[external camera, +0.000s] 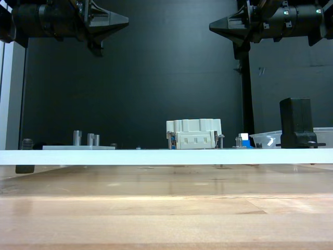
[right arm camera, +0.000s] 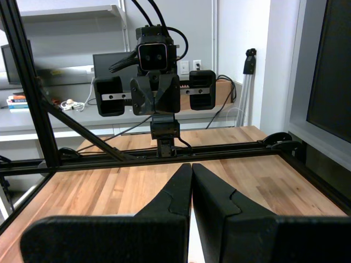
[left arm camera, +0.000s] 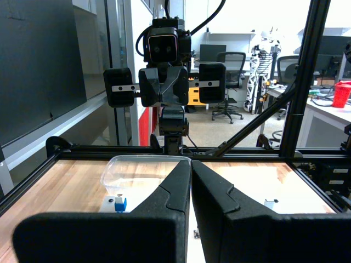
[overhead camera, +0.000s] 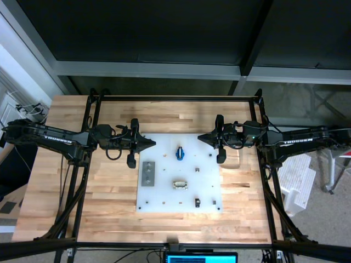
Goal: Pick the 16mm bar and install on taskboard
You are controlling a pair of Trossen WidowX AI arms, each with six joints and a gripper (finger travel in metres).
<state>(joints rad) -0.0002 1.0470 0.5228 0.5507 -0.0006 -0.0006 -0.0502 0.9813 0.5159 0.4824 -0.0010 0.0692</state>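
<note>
left gripper (overhead camera: 151,143): black, two-fingered, held high above the table; from above, over the board's far left corner, pointing inward at the other arm; fingers (left arm camera: 174,189) clenched tip to tip, nothing between them.
right gripper (overhead camera: 200,137): black, at much the same height; from above, over the board's far edge, right of the knob, pointing inward at the left arm; fingers (right arm camera: 174,194) pressed together, grasping nothing.
taskboard (overhead camera: 163,194): large white square flat panel with small holes, lying flat at the middle of the light wooden plank table (overhead camera: 98,186), between the two arms and well below both grippers.
grey metal block (overhead camera: 148,172): rectangular, on the board's left part; short upright metal pegs on top in the low view.
blue knob (overhead camera: 180,153): small, on the board's far middle; from above, between the two gripper tips, touching neither.
beige connector housing (overhead camera: 180,186): ribbed plastic, near the board's centre, nearer the camera than the knob.
small black block (overhead camera: 197,203): upright, on the board's near right part.
clear plastic tray (left arm camera: 143,169): shallow, rounded corners, on the table just beside the board on the right arm's side; contents too faint to tell.
16mm bar: cannot be picked out in any view.
black metal frame (overhead camera: 175,98): around the table's edges.
</note>
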